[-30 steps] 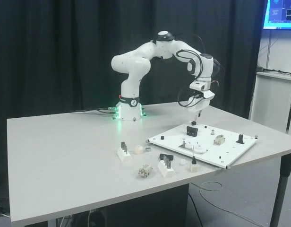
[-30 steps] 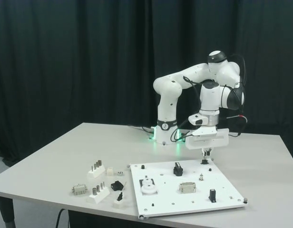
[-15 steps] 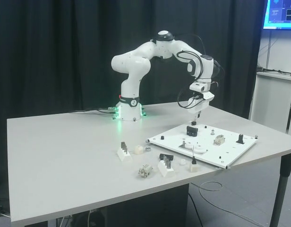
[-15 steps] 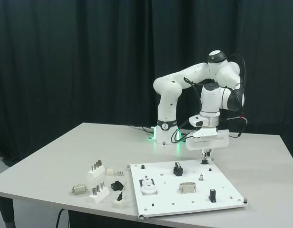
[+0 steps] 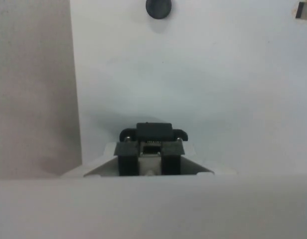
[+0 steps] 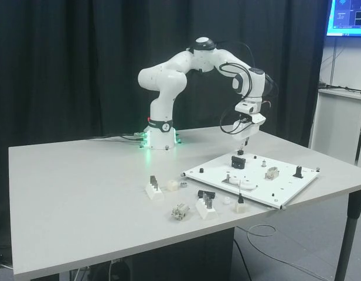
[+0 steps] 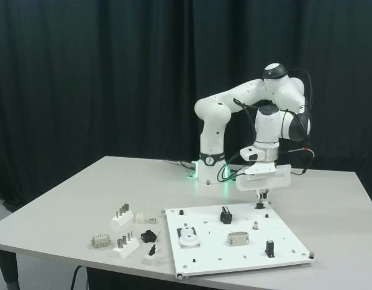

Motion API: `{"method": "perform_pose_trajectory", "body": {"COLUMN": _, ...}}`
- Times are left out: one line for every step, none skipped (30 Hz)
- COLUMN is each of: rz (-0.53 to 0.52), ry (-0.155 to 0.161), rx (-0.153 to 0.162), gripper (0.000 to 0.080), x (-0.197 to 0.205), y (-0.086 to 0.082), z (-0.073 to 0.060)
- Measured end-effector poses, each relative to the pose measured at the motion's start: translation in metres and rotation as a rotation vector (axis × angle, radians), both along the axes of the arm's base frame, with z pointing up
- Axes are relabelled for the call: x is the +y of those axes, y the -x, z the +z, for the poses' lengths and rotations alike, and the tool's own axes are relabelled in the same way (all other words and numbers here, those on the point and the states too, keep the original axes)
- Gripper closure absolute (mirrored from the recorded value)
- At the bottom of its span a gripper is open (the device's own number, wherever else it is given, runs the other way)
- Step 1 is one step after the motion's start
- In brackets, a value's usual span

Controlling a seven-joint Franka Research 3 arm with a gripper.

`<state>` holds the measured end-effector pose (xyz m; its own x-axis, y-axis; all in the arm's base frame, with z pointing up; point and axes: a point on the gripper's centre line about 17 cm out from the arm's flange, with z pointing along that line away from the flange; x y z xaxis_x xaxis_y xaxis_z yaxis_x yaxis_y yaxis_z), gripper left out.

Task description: Insert Ethernet.

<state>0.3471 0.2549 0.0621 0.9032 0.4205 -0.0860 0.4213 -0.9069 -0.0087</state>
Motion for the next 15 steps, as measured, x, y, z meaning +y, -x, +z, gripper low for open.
{"method": "perform_pose_trajectory", "body": {"rz": -0.001, "ry": 0.000, "rx": 0.000, "gripper": 0.0712, "x": 0.0001, "y": 0.0000, "z": 0.0000}}
{"method": "perform_pose_trajectory", "body": {"rz": -0.001, "ry": 0.000, "rx": 0.000, "gripper": 0.0712, "x": 0.0002, "y": 0.0001, "z": 0.0000}}
{"method": "perform_pose_trajectory", "body": {"rz": -0.001, "ry": 0.000, "rx": 0.000, "gripper": 0.0712, "x": 0.0003, "y": 0.0001, "z": 0.0000}}
{"method": "perform_pose_trajectory", "body": {"rz": -0.001, "ry": 0.000, "rx": 0.000, "gripper": 0.0712, "x": 0.0004, "y": 0.0001, "z": 0.0000}}
{"method": "perform_pose_trajectory", "body": {"rz": -0.001, "ry": 0.000, "rx": 0.000, "gripper": 0.0712, "x": 0.0004, "y": 0.0001, "z": -0.0001}}
{"method": "perform_pose_trajectory", "body": {"rz": -0.001, "ry": 0.000, "rx": 0.000, "gripper": 0.0712, "x": 0.0005, "y": 0.0002, "z": -0.0001}}
{"method": "perform_pose_trajectory", "body": {"rz": -0.001, "ry": 0.000, "rx": 0.000, "gripper": 0.0712, "x": 0.0006, "y": 0.0002, "z": -0.0002}}
{"method": "perform_pose_trajectory", "body": {"rz": -0.001, "ry": 0.000, "rx": 0.000, "gripper": 0.0712, "x": 0.0006, "y": 0.0002, "z": -0.0002}}
{"method": "perform_pose_trajectory", "body": {"rz": -0.001, "ry": 0.000, "rx": 0.000, "gripper": 0.0712, "x": 0.0006, "y": 0.0003, "z": -0.0003}}
{"method": "perform_pose_trajectory", "body": {"rz": 0.000, "ry": 0.001, "rx": 0.001, "gripper": 0.0712, "x": 0.0006, "y": 0.0003, "z": -0.0003}}
{"method": "perform_pose_trajectory", "body": {"rz": 0.000, "ry": 0.001, "rx": 0.001, "gripper": 0.0712, "x": 0.0006, "y": 0.0004, "z": -0.0004}}
{"method": "perform_pose_trajectory", "body": {"rz": 0.000, "ry": 0.001, "rx": 0.001, "gripper": 0.0712, "x": 0.0006, "y": 0.0005, "z": -0.0005}}
{"method": "perform_pose_trajectory", "body": {"rz": 0.000, "ry": 0.001, "rx": 0.001, "gripper": 0.0712, "x": 0.0006, "y": 0.0005, "z": -0.0006}}
{"method": "perform_pose_trajectory", "body": {"rz": 0.000, "ry": 0.001, "rx": 0.001, "gripper": 0.0712, "x": 0.0006, "y": 0.0006, "z": -0.0008}}
{"method": "perform_pose_trajectory", "body": {"rz": 0.000, "ry": 0.001, "rx": 0.001, "gripper": 0.0712, "x": 0.0006, "y": 0.0007, "z": -0.0009}}
